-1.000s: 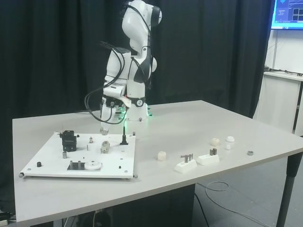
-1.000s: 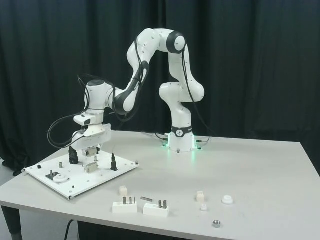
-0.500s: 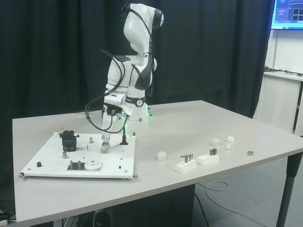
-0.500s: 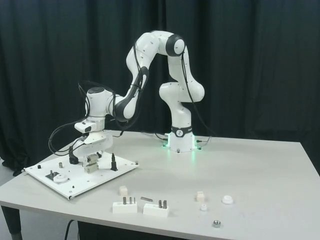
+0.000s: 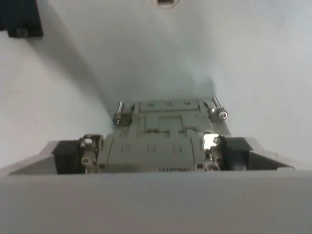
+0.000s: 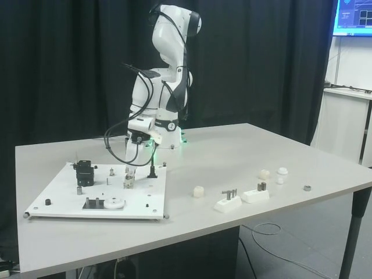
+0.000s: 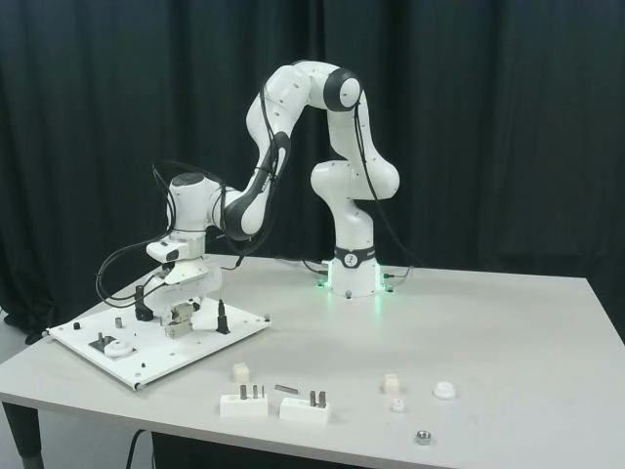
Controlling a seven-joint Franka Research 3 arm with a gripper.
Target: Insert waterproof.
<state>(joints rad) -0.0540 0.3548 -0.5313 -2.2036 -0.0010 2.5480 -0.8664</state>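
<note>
In the wrist view my gripper (image 5: pixel 152 155) is shut on the grey waterproof connector (image 5: pixel 151 144), with a black pad (image 5: pixel 66 156) pressed against each of its sides. The connector sits down on its grey socket (image 5: pixel 168 108), which is held by two screws on the white board (image 5: pixel 253 73). From the room, the gripper (image 6: pixel 128 175) is low over the middle of the white board (image 6: pixel 58 195), with the arm bent down to it. The second room view shows the gripper (image 7: pixel 179 318) on the board (image 7: pixel 83 332) too.
On the board stand a black block (image 6: pixel 85 172), a white gear (image 6: pixel 114 203) and a black post (image 6: pixel 151 170). Loose on the grey table lie a small white cap (image 6: pixel 199 191), two white holders (image 6: pixel 228 203) (image 6: pixel 254 195) and a nut (image 6: pixel 307 188).
The arm has come down from above the board, and the gripper with its connector now rests on the socket. In the last half second it sank only slightly.
</note>
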